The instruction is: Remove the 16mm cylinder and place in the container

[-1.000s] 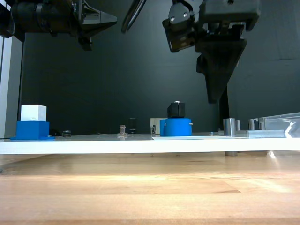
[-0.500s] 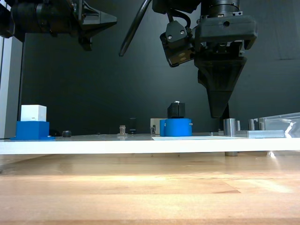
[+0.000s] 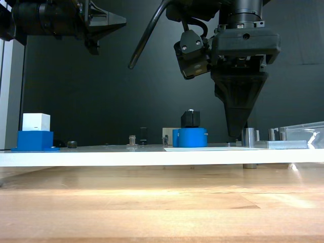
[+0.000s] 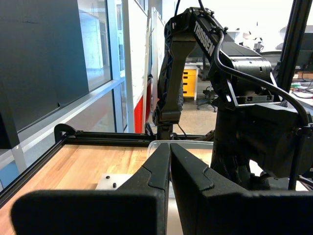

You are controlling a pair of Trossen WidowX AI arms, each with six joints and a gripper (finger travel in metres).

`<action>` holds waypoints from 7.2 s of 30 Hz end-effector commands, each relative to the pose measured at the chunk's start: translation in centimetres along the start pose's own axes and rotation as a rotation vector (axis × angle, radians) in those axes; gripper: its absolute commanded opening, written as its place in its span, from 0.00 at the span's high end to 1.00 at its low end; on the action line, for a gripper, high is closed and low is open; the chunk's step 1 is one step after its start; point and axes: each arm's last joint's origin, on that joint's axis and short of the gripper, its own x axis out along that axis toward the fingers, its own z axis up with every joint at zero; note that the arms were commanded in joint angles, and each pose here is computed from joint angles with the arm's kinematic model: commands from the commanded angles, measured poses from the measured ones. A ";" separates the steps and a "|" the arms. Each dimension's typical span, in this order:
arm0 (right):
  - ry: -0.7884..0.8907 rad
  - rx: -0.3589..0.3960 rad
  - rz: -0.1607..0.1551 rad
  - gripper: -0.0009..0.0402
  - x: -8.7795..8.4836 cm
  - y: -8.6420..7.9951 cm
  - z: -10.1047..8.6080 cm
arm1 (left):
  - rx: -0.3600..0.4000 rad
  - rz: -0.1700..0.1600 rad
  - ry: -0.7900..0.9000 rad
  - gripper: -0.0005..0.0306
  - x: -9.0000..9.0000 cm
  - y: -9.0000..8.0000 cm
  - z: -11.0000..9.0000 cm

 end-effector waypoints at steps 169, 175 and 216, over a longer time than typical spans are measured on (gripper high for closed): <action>-0.044 -0.153 0.032 0.93 -4.1 -0.3 -1.9 | 0.000 0.000 0.001 0.98 0.0 0.0 0.0; -0.061 -0.151 0.041 0.93 -6.7 -0.6 -2.0 | 0.000 0.000 0.001 0.98 0.0 0.0 0.0; -0.085 -0.151 0.056 0.93 -10.2 -3.4 -5.7 | 0.000 0.000 0.000 0.98 0.0 0.0 0.0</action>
